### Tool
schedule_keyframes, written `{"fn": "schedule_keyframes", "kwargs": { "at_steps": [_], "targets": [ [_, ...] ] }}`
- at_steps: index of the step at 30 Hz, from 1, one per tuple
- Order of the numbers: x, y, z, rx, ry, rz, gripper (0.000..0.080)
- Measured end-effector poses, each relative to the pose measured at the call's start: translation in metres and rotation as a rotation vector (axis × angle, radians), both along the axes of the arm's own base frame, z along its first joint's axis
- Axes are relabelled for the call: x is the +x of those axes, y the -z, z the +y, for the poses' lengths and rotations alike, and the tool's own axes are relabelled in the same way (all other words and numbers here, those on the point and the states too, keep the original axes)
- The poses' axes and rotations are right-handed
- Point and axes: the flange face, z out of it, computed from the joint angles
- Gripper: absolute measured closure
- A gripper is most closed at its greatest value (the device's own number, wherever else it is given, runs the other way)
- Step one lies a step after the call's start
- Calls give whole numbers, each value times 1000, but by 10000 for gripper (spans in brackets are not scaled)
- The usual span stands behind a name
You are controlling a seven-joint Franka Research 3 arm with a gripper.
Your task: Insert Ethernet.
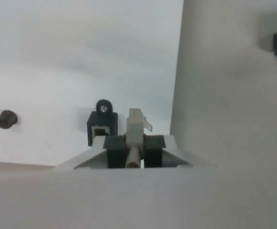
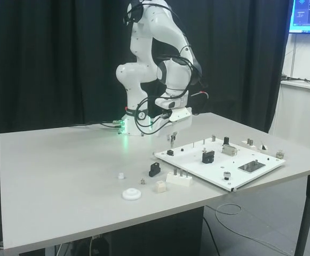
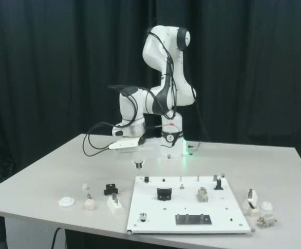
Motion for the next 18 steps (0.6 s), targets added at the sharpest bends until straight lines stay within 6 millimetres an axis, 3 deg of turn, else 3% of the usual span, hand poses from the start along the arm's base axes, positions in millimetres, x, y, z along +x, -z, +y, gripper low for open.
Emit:
{"fn": "schedule_keyframes", "kwargs": {
  "at_steps": [18],
  "targets": [
    [-26,16,6,7,-4,-7,732]
  ]
}}
